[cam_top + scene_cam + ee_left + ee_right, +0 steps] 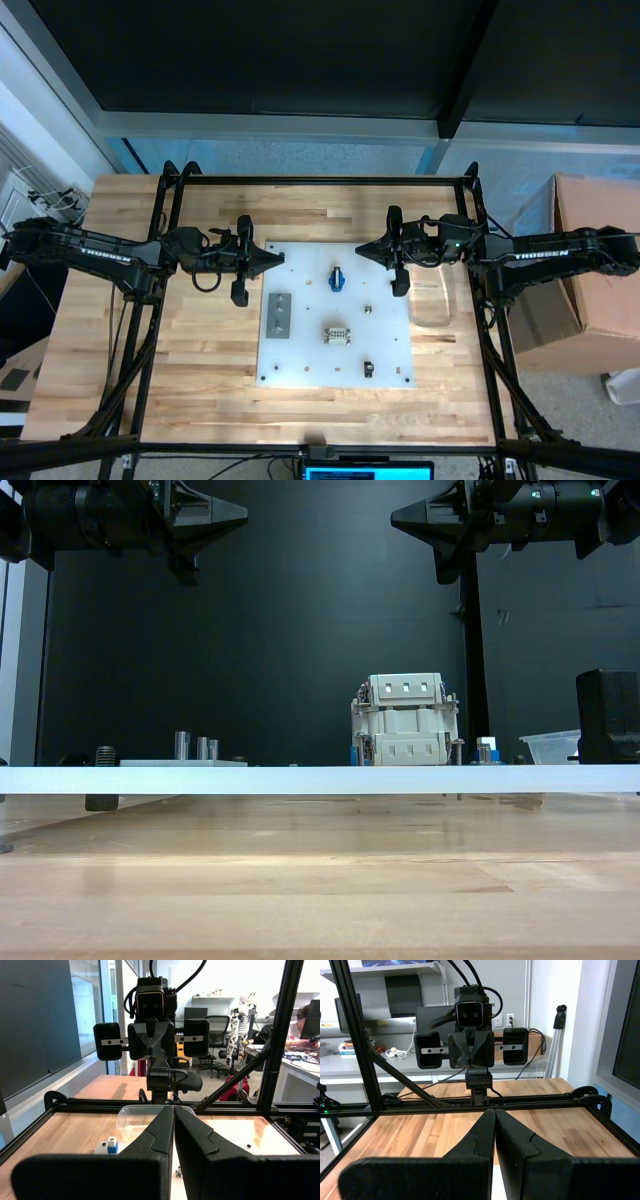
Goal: Remove the HAN10E connector from the taskboard and place in the container
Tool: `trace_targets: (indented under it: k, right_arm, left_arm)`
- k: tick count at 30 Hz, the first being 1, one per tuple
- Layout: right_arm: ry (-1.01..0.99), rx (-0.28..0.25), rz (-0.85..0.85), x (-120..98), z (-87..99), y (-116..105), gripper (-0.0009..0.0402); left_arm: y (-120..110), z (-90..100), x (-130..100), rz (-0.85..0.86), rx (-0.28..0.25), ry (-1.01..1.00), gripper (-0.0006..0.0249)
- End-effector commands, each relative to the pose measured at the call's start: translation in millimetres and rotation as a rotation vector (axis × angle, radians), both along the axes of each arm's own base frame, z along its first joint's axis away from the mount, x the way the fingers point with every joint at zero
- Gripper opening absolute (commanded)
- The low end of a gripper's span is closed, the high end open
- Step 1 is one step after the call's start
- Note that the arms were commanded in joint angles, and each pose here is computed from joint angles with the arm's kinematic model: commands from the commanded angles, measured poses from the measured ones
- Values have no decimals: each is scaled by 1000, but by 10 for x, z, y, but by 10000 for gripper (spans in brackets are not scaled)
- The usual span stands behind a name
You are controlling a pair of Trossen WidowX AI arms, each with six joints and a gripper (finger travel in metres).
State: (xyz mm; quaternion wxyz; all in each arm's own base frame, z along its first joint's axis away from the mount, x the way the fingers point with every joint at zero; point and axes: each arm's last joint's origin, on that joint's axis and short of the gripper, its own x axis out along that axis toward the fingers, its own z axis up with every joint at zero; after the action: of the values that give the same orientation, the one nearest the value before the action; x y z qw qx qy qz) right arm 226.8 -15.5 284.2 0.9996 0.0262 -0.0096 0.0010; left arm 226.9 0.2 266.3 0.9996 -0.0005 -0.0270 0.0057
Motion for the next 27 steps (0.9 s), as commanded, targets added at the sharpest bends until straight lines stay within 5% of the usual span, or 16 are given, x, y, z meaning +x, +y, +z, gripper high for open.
trace_targets:
  k: [1, 14, 27]
  right_arm:
    - [0, 0, 0, 1, -1, 0, 0]
    - [21, 41, 6, 6, 5, 12, 0]
    - [524, 8, 85, 66, 191, 416, 0]
  left_arm:
    - [2, 1, 1, 1, 0, 0, 0]
    - [2, 1, 1, 1, 0, 0, 0]
    - [1, 1, 1, 0, 0, 0, 0]
